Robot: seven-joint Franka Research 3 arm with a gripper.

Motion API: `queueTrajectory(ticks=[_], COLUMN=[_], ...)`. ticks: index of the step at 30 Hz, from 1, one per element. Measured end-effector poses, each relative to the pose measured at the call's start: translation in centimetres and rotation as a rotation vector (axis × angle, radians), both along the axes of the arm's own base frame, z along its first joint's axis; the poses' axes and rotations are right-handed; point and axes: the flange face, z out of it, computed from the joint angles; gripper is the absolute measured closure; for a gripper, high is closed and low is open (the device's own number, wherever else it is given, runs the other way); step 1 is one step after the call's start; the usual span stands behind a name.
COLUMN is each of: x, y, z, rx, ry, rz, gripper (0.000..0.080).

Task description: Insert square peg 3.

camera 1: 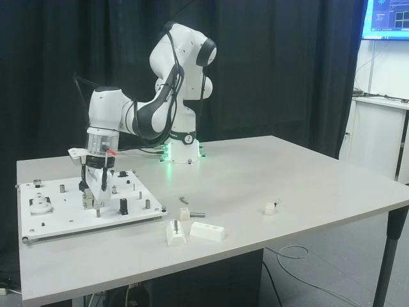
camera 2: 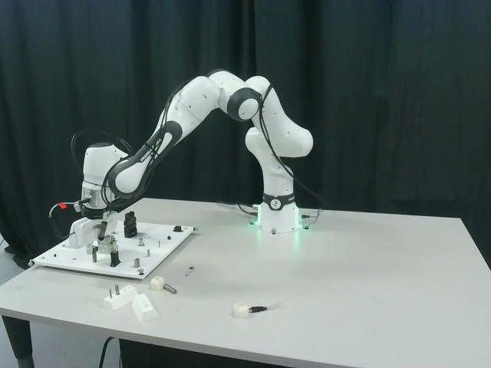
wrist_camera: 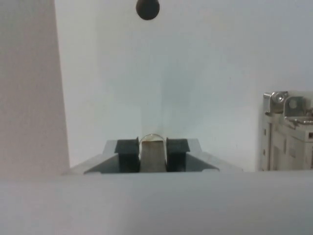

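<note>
Franka arm is holding a metal peg low over the white board — insertion looking unfinished.

From the left: the white board (camera 1: 38, 224) is carrying fixtures, and the gripper (camera 1: 90, 199) is hovering there, its 2 fingers (wrist_camera: 127, 149) clamped on the peg (wrist_camera: 152, 154). The hole itself is hiding below the peg, so seating is impossible to judge — loose white blocks (camera 1: 206, 231) are lying further right.
</note>
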Motion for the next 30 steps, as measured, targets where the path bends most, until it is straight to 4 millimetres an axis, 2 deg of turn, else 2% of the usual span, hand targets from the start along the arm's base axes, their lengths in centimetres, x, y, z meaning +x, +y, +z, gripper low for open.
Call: queueTrajectory(ticks=[10,18,19,23,24,29,30], x=[0.04,-0.03,-0.03,0.13,0.32,0.69,0.73], y=[0.01,-0.01,0.00,0.15,0.23,0.42,0.46], z=[-0.11,-0.28,-0.28,-0.34,-0.28,-0.18,-0.17], rx=[-0.007,-0.016,-0.016,-0.016,-0.017,-0.015,-0.014], ry=[0.004,0.022,0.023,0.025,0.021,0.011,0.009], rz=[0.020,0.116,0.123,0.152,0.160,0.163,0.162], gripper=[0.0688,0.0688,0.0473,0.0473,0.0174,0.0174,0.0039])
